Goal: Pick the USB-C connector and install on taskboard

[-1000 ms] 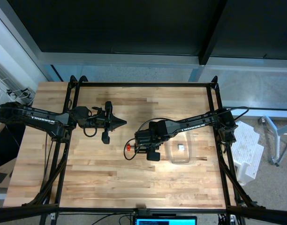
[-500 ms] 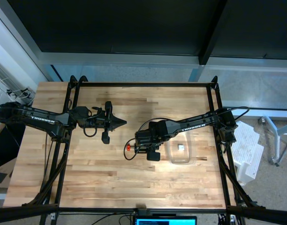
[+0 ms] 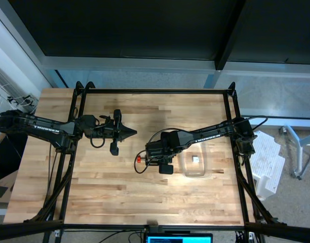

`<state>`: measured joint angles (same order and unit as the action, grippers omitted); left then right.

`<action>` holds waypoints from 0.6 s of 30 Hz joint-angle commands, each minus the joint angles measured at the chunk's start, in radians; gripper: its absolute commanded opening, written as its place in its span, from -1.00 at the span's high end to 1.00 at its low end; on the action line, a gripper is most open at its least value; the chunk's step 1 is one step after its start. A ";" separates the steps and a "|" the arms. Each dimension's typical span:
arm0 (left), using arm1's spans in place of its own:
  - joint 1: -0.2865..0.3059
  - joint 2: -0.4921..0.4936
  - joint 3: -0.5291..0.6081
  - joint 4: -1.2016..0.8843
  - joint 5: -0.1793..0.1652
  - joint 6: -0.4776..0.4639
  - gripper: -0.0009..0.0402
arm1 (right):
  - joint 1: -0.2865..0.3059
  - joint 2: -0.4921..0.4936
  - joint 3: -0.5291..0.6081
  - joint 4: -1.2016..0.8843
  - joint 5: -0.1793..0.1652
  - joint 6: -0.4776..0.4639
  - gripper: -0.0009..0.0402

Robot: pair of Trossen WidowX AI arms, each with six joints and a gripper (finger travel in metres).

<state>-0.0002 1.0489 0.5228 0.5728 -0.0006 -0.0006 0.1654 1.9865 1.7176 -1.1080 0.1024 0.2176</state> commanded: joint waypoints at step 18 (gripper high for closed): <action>0.000 0.000 0.000 0.000 0.000 0.000 0.96 | 0.000 -0.154 0.007 0.003 0.003 -0.042 -0.12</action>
